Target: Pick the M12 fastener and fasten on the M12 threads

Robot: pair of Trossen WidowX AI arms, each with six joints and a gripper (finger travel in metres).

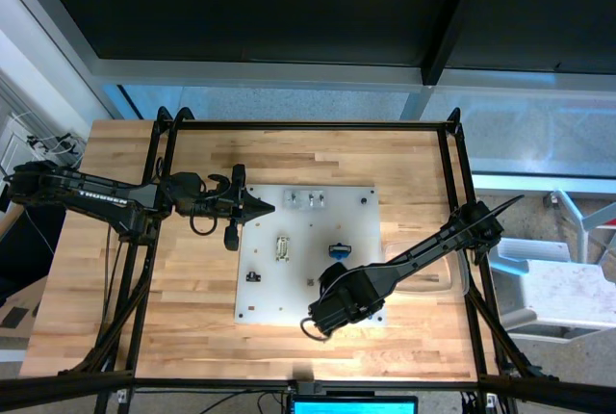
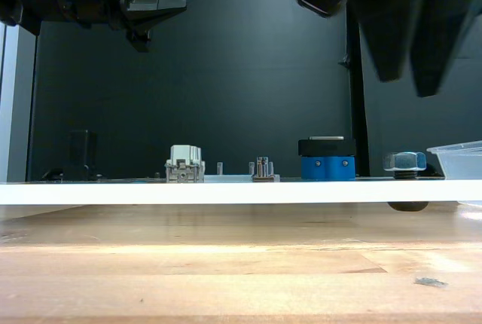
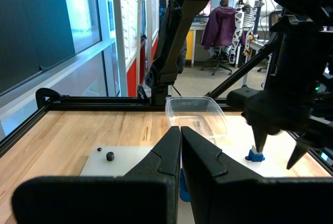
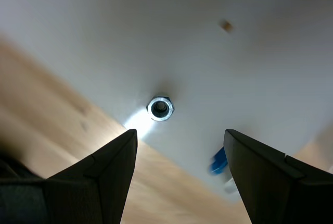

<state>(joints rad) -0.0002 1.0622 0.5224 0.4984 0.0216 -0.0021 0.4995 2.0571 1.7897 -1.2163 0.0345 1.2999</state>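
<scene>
the left end effector [image 1: 269, 208] hangs over the far left corner of the white board [image 1: 289, 294], raised well clear of it, its 2 fingers [image 3: 166, 151] pressed together with nothing between them. the board lies on the wooden worktop [image 1: 125, 279]. along the board in the low view, a grey-white connector block [image 2: 184, 164] stands left of centre, then a small metal post [image 2: 261, 167], then a blue-and-black fitting [image 2: 327, 160]. just right of that fitting the m12 nut [image 2: 404, 161] sits on its stud [image 2: 407, 175], near the board's near right edge, with a thin strip of dark ribs showing beneath it. the right wrist view looks down on it and shows the stud's dark end inside the silver hexagon. the right end effector [image 4: 179, 151] hovers above the nut without touching it, spread wide and empty, 1 finger to each side. a clear tray [image 2: 461, 160] stands on the worktop just past the board's right edge, behind the nut as the low view shows it
</scene>
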